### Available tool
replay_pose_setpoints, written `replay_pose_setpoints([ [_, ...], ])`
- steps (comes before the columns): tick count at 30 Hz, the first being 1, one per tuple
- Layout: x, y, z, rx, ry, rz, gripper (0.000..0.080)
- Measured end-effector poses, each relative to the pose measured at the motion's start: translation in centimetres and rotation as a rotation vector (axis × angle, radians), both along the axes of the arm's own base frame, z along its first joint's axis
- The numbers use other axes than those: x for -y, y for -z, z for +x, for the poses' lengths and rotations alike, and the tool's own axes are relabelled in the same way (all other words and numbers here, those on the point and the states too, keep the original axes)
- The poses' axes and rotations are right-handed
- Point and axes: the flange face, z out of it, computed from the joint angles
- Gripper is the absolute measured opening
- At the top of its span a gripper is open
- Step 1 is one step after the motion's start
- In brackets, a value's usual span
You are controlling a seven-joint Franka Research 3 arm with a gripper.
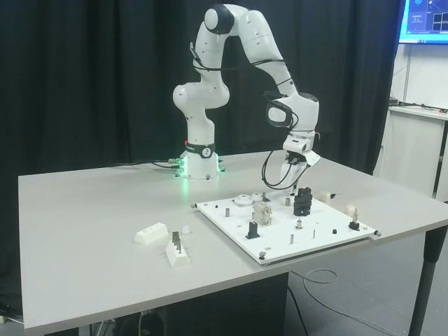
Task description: Insert bolt 4.
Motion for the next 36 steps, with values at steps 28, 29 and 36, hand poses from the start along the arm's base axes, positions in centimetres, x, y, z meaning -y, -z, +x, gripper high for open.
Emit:
replay_pose_setpoints([
  [28, -0.31, 0.01, -0.15, 0.018, 0.538, -0.041, 0.0224],
  [29, -0.32, 0.01, -0.15, 0.019, 0.554, -0.042, 0.0224],
  [36, -0.34, 0.01, -0.14, 0.023, 0.625, -0.045, 0.0224],
])
